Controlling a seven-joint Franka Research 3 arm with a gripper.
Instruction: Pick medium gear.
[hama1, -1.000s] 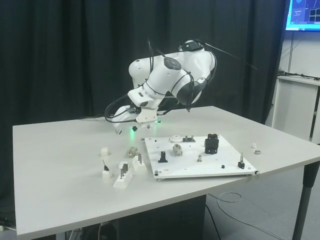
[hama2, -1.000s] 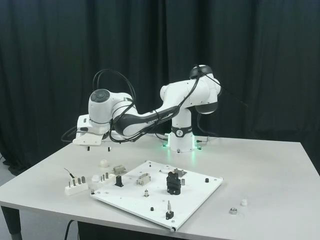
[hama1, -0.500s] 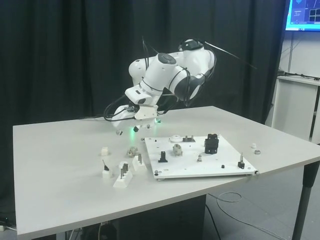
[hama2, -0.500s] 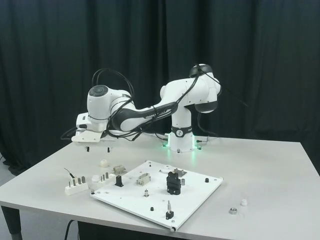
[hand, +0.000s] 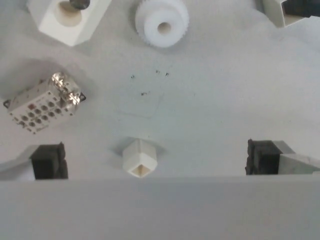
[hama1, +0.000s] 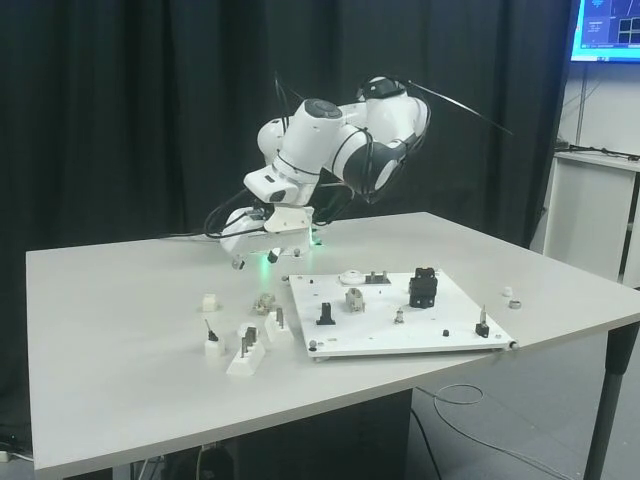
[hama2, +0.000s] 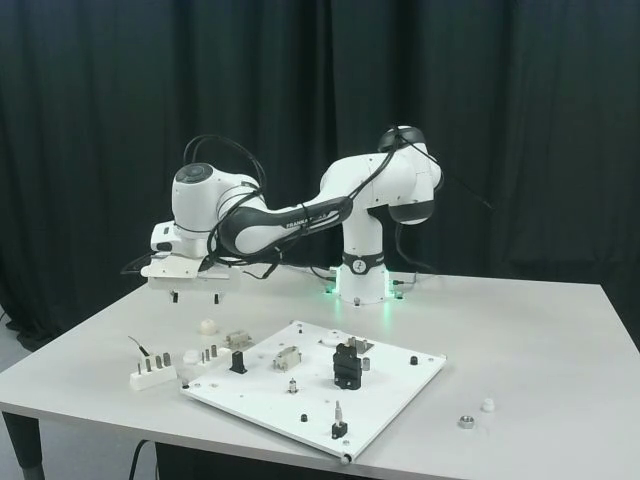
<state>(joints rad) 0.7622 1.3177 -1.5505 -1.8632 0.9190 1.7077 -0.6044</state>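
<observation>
We see the white arm reach out over the grey bench, towards the left of the frame in both room views. Its end effector hangs in the air above the bench surface and touches nothing. In the second room view the end effector sits left of centre, above the loose parts that lie to the left of the white board.

In the wrist view the end effector is spread wide. Its two black fingertips stand far apart and hold nothing.

The medium gear is the white toothed wheel with a hole through its middle. It lies flat on the bench, outside the gap between the fingertips and well apart from the line joining them, though it sits roughly opposite the midpoint of that line. What lies between the fingertips is a small white cube, close to the midpoint and touching neither one. Bare bench separates the cube from the gear.

Near the gear rests a white block with a round hole, and a multi-pin connector lies apart from both. (We cannot pick the gear out with any certainty in either room view; the loose parts there are too small to tell apart.)
</observation>
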